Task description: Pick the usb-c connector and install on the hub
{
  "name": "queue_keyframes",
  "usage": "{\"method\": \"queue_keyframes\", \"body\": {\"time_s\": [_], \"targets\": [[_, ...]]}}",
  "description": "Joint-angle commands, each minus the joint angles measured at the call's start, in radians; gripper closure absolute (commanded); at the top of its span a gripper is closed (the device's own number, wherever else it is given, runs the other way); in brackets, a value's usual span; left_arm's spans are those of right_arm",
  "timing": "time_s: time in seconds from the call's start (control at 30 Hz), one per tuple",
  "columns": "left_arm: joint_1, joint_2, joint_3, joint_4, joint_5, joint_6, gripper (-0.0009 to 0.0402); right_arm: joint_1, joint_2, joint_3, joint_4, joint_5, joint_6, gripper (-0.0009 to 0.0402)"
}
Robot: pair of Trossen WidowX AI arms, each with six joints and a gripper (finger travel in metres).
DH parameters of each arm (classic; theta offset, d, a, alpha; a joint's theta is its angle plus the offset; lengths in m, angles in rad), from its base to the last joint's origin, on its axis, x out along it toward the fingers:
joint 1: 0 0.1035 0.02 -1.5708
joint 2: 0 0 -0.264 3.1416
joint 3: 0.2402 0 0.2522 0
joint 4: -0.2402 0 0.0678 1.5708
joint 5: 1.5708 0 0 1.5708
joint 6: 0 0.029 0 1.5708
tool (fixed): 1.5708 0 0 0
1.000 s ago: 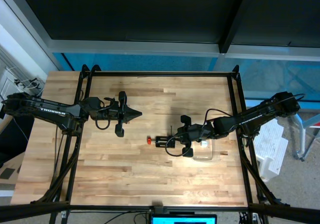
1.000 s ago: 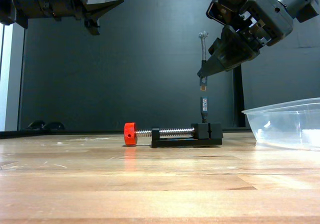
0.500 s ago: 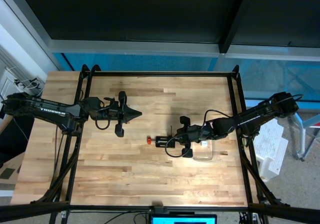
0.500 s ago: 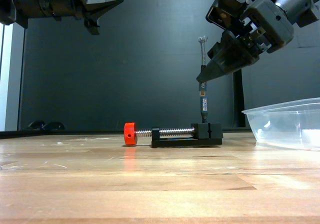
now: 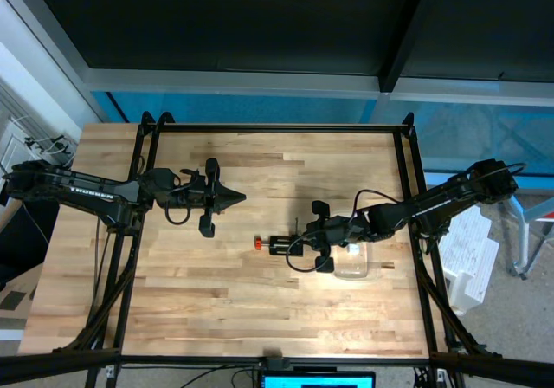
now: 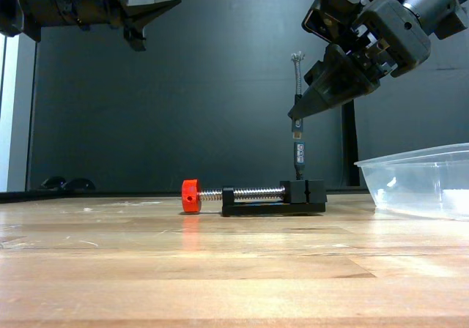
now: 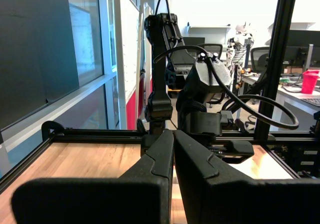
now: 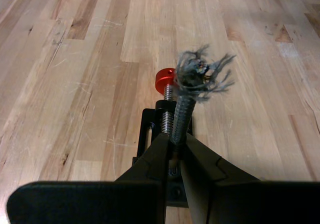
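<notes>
The right claw (image 6: pixel 294 113), clamped on the upright usb-c connector (image 6: pixel 297 132), holds it directly above the upright stem (image 6: pixel 298 158) of the hub (image 6: pixel 272 199) on the worktop (image 6: pixel 220 269), axes aligned, while the closed left claw (image 6: pixel 176 1) hangs well apart.

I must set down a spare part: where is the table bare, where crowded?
Free: the wooden table's near strip, in front of the black block hub with red knob. Crowded: around the hub, where the right gripper holds the silver usb-c connector beside the clear dish. The shut left gripper hovers over the left half.
</notes>
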Motion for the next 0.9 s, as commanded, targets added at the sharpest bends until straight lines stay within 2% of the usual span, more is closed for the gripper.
{"method": "queue_keyframes", "body": {"time_s": [0.03,0.9], "targets": [[0.0,0.0,0.0,0.0,0.0,0.0,0.0393,-0.002,-0.008,0.0,-0.015,0.001,-0.003,0.0393],[0.0,0.0,0.0,0.0,0.0,0.0,0.0393,-0.002,0.004,-0.023,-0.002,0.003,-0.013,0.0393]]}}
